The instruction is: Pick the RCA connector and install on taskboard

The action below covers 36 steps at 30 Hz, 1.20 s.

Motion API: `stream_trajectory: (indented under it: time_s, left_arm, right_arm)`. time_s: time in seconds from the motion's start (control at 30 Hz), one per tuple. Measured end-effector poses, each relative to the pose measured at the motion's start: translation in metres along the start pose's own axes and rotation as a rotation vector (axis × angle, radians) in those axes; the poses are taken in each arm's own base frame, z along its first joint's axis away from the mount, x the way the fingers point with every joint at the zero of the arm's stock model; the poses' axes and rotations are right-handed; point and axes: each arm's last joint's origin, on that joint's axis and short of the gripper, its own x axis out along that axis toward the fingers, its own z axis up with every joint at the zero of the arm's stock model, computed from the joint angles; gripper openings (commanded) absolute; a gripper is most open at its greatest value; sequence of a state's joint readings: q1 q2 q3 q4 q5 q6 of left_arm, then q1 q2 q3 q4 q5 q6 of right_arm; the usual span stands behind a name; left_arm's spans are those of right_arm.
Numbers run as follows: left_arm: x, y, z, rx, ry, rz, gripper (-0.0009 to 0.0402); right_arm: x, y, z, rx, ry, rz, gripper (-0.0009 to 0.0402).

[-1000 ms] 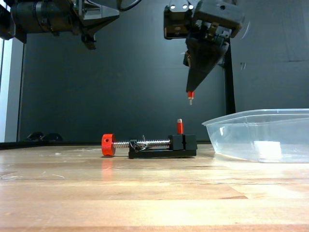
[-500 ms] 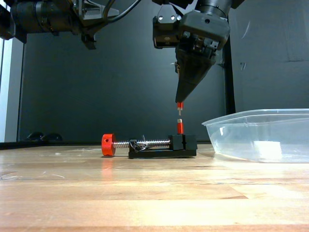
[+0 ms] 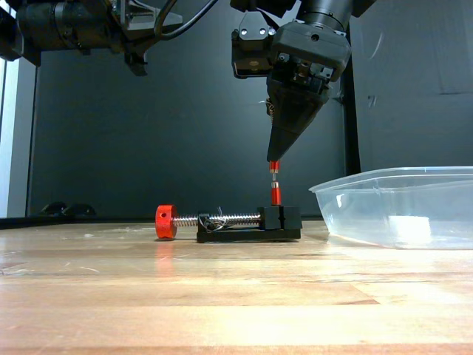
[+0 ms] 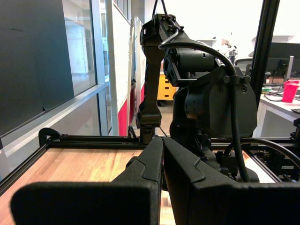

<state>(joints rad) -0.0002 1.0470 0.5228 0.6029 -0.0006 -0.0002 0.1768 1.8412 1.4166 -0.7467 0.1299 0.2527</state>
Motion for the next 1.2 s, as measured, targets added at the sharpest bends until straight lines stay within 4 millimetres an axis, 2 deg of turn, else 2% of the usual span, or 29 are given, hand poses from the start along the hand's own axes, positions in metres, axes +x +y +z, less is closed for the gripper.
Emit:
stream_trajectory:
  time_s: [0.5,1.2]
  left_arm:
    - [0.000,0.000,0.000,0.000,0.000,0.000,0.0000]
    - [0.000,0.000,0.000,0.000,0.000,0.000,0.0000]
  right_arm:
    - [0.001,-0.001,-0.001,0.000,0.005,-0.002,0.0002]
    - [0.013,-0.002,-0.008,0.003,-0.008,0.000,0.0002]
